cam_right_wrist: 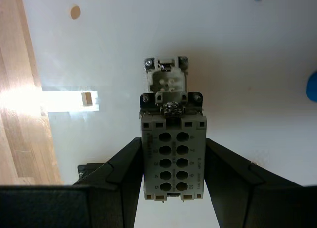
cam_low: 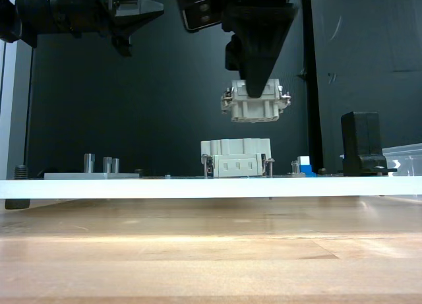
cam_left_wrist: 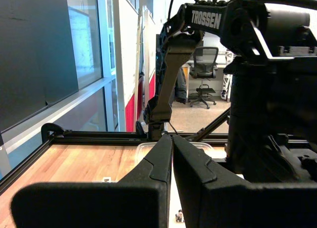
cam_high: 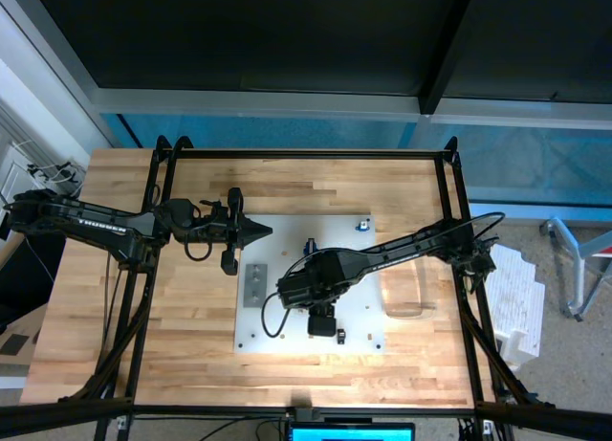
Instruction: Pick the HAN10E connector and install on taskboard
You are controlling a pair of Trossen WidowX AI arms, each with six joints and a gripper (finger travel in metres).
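- A pale wooden table point(cam_high: 86, 317) fills the view from above. It is boxed in by a black metal frame point(cam_high: 306, 155), and light glares off the wood along the near edge.
- Beyond the table's far edge stand dark wall panels and a strip of blue-tinted glass. Grey floor shows past the right edge.
- The left wrist view looks across the table to tall windows and, farther off, an office chair point(cam_left_wrist: 205, 89).
- The white taskboard point(cam_high: 359, 269) lies flat on the table, right of the middle.
- A grey metal block point(cam_high: 256, 283) sits near the taskboard's left edge, and a small blue fitting point(cam_high: 363, 223) sits at its far right corner. A black fitting point(cam_low: 361, 142) stands upright toward its near edge.
- A clear plastic tray point(cam_high: 406, 288) rests on the table just beside the taskboard's right edge.
- The right pincer point(cam_low: 256, 90) points down over the near half of the taskboard. Its dark fingers point(cam_right_wrist: 124, 163) clamp the long sides of the HAN10E connector point(cam_low: 256, 107).
- The connector hangs in the air above a matching beige housing point(cam_low: 236, 157) fixed on the taskboard, with a clear gap between them. Its ten numbered holes face the right wrist camera.
- The left pincer point(cam_high: 260, 231) hangs high over the taskboard's far left corner, fingers pressed together and holding nothing.
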